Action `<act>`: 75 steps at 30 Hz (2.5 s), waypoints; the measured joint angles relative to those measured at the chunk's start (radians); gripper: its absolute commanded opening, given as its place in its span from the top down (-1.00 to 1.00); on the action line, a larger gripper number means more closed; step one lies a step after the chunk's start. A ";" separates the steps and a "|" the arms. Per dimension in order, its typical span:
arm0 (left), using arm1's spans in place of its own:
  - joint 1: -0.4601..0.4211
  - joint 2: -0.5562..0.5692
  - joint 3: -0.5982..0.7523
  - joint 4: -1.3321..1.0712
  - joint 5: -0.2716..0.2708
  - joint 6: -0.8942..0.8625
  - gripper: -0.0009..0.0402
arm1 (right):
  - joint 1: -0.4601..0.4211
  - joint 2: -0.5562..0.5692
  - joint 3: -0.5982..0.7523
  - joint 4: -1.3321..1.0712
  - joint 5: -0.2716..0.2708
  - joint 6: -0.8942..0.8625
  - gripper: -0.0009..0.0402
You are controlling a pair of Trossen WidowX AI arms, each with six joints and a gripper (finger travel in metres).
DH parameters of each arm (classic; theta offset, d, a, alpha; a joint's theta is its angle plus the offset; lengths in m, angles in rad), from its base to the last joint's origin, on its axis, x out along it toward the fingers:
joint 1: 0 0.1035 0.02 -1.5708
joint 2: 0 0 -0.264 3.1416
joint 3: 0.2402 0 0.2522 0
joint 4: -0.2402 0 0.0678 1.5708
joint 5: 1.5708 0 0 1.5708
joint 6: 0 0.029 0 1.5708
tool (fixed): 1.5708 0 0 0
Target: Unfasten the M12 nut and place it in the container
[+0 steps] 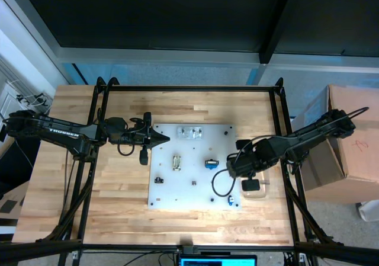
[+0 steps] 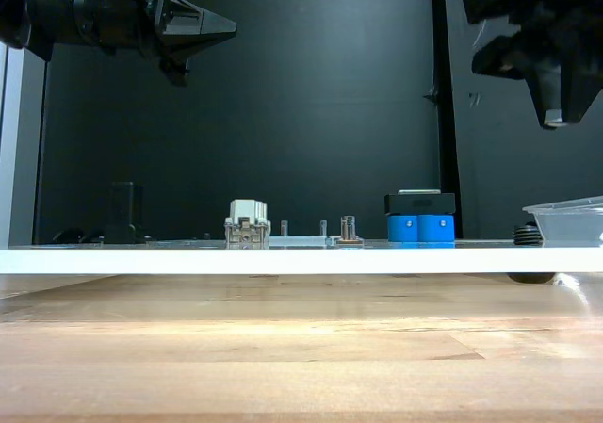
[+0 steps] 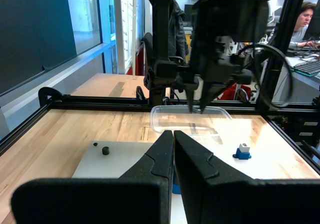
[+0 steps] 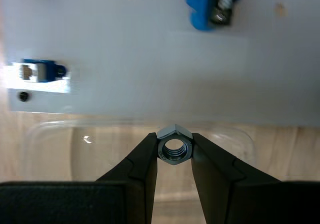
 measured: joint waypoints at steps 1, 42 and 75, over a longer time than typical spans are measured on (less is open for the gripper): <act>0.000 0.000 0.000 0.000 0.000 0.000 0.96 | -0.010 -0.014 -0.015 0.002 0.000 0.009 0.95; 0.000 0.000 0.000 0.000 0.000 0.000 0.96 | -0.580 -0.237 -0.332 0.082 -0.001 0.091 0.95; 0.000 0.000 0.000 0.000 0.000 0.000 0.96 | -0.579 -0.235 -0.616 0.348 -0.012 0.364 0.33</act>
